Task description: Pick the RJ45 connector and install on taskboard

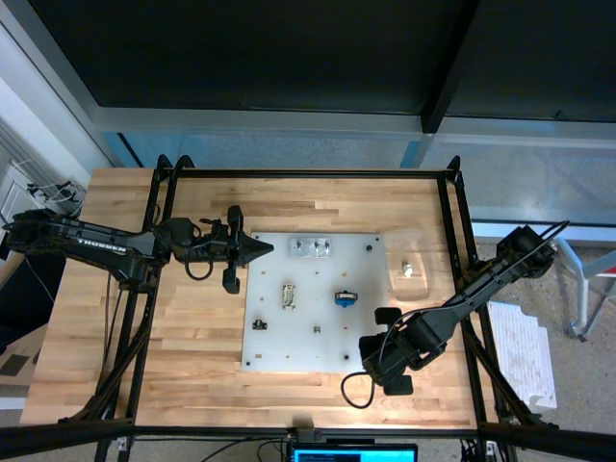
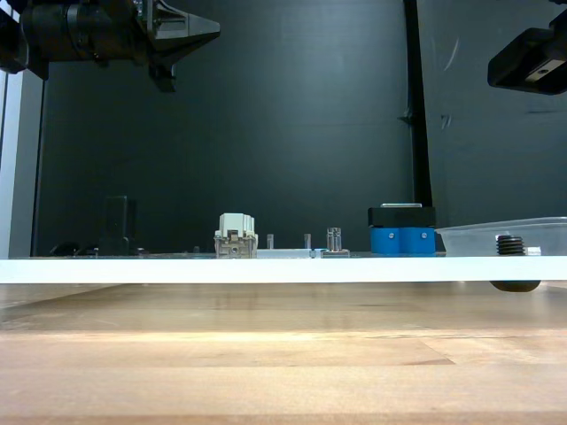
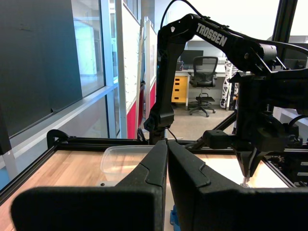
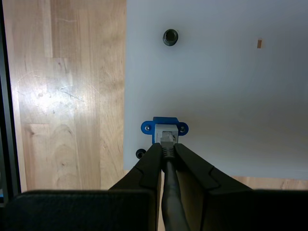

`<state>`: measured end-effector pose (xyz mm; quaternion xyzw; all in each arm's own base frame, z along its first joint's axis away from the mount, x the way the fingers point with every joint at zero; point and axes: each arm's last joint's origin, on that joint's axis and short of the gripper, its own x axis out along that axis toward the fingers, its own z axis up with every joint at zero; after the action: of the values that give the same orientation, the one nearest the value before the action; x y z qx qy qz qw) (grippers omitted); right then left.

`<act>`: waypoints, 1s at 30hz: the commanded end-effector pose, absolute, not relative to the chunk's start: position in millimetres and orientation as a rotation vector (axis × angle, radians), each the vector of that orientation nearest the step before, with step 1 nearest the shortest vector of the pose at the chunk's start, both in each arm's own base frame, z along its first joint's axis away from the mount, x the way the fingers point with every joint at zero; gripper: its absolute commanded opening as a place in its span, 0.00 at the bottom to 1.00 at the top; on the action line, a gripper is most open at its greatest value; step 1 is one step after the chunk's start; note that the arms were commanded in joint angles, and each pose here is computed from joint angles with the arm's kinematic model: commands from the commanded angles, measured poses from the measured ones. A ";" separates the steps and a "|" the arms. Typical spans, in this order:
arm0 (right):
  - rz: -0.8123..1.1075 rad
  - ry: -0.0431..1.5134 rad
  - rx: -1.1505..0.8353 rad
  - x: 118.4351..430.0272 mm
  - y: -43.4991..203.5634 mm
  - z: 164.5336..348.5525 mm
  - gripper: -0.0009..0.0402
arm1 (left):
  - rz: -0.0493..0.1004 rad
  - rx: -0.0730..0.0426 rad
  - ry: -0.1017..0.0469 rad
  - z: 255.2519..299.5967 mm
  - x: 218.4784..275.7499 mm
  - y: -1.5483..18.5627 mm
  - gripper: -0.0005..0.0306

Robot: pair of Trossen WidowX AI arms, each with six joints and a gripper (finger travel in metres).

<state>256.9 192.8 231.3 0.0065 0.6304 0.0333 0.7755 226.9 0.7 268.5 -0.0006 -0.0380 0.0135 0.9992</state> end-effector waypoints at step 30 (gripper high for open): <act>0.080 1.361 0.010 253.9 190.5 210.1 0.02 | 0.027 -0.001 -0.076 268.5 226.9 0.7 0.02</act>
<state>254.1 190.5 212.3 0.0062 0.6254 0.0382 0.7794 226.8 0.7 268.4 -0.0006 -0.0377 0.0133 0.9992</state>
